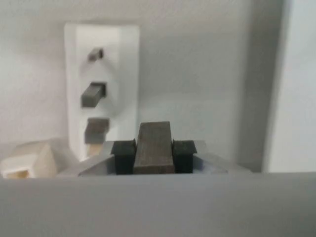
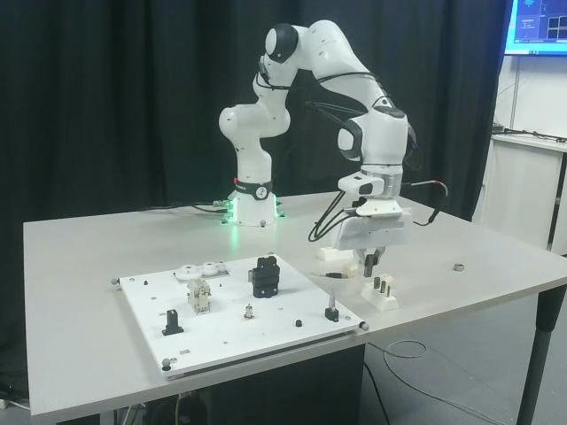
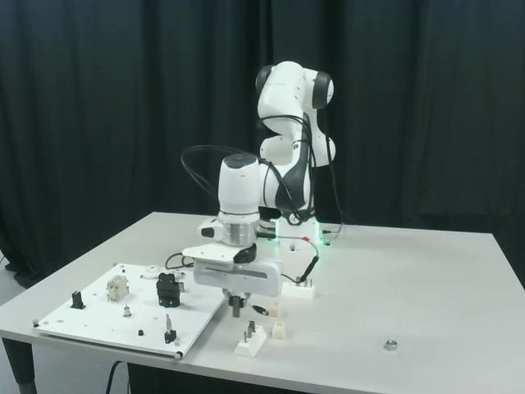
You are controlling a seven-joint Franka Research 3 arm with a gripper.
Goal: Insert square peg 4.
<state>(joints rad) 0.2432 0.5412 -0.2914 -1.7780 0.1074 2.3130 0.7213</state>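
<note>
**Square peg held above its holder, insertion board yet to be reached**

- The gripper [image 1: 154, 159] is seen in the wrist view with its jaws pinched on a dark square peg [image 1: 154, 147], one black finger [image 1: 123, 155] pressed to each side.
- Just beyond the fingertips, a white peg holder [image 1: 101, 89] lies on the grey table [image 2: 80, 266]. Three more dark pegs are seated in it in a row; the slot nearest the gripper appears to be vacated, though this is partly hidden.
- In the first room view the gripper [image 2: 369, 262] hangs just above the holder [image 2: 380, 295], near the table's front edge, clear of it.
- The white board [image 2: 221, 323] carrying the black fixtures lies well apart from the gripper, across the table.
- A small white block [image 1: 29, 160] sits beside the holder.

Step judged: the peg is grasped and lifted; transport to its socket is not yet made.

Next move, as judged: the peg is to be carried across to the board, squared to the matching hole so that its flat faces line up, then lowered straight. Which hole is meant cannot be told from these views.
</note>
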